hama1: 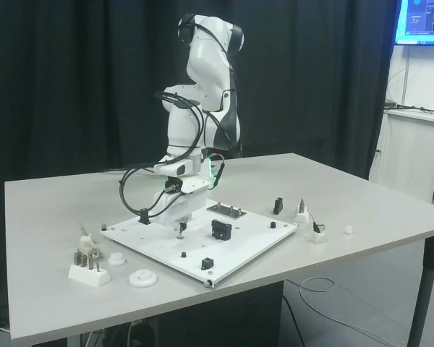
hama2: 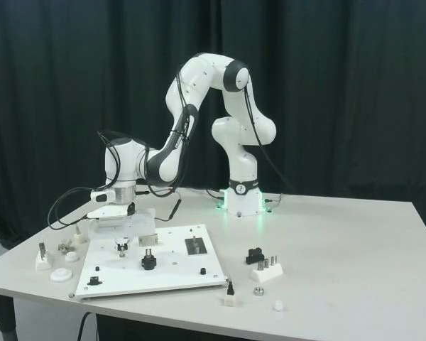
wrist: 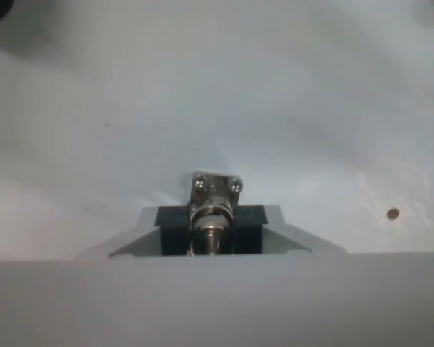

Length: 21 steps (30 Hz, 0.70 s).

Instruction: Insert BNC.

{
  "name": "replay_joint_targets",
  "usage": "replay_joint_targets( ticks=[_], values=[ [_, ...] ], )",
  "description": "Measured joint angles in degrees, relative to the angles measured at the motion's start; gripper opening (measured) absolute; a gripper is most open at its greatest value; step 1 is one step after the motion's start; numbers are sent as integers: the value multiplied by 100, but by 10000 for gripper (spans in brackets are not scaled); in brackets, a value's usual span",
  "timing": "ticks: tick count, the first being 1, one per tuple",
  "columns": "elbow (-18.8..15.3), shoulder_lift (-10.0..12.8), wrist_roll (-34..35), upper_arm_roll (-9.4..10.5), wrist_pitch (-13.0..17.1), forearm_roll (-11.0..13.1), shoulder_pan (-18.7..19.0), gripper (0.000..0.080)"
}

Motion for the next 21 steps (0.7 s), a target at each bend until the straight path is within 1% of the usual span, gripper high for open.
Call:
replay_joint_targets(
  ticks=[11, 21],
  values=[
    [0, 28, 0, -3, 140, 0, -6, 121],
    [2, 38, 0, 11, 196, 7, -1, 121]
  ],
)
